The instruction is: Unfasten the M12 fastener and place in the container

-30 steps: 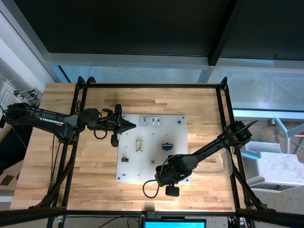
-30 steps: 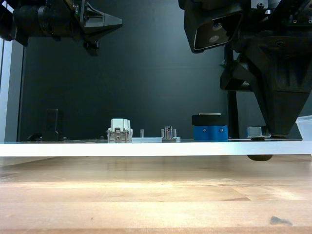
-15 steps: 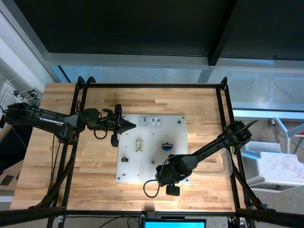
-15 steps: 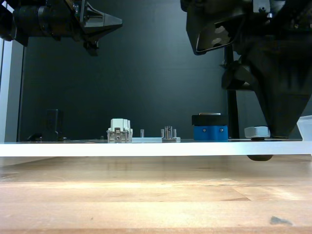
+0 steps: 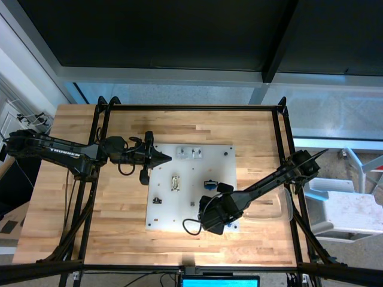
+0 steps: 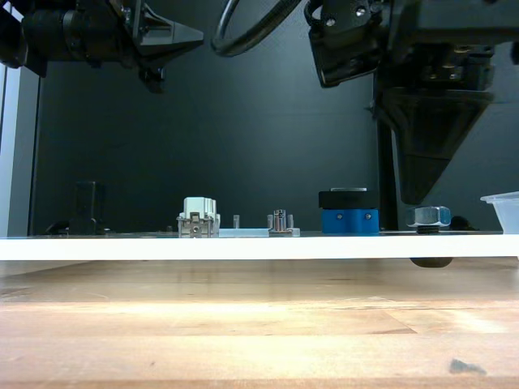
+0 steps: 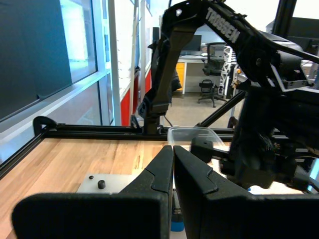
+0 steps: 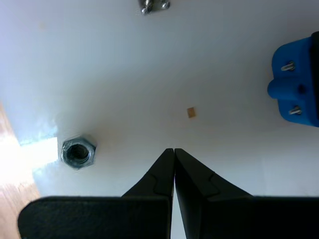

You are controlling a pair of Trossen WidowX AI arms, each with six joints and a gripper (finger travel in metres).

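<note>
The silver M12 nut [image 6: 428, 216] [image 8: 78, 152] sits on top of its short black stud near the near right edge of the white board [image 5: 164, 209]. My right gripper [image 6: 413, 196] [image 8: 174, 150] hangs point-down just above the nut and beside it. It is shut with nothing between its fingers. In the high view the right wrist [image 5: 214, 218] hides the nut. The clear container [image 5: 272, 206] [image 6: 503, 207] lies right of the board, and nothing shows inside it. My left gripper [image 5: 163, 158] [image 7: 173, 149] hovers shut over the board's far left edge.
A blue block [image 5: 210, 185] [image 6: 349, 219] stands mid-board, close behind the right wrist. A white connector [image 6: 199, 217] and small silver parts [image 6: 279, 221] stand further left. A black frame [image 5: 281, 149] rims the table.
My right gripper has lifted off the nut, turned at the wrist and shifted slightly left. The nut stays on its stud. The left arm has not moved.
</note>
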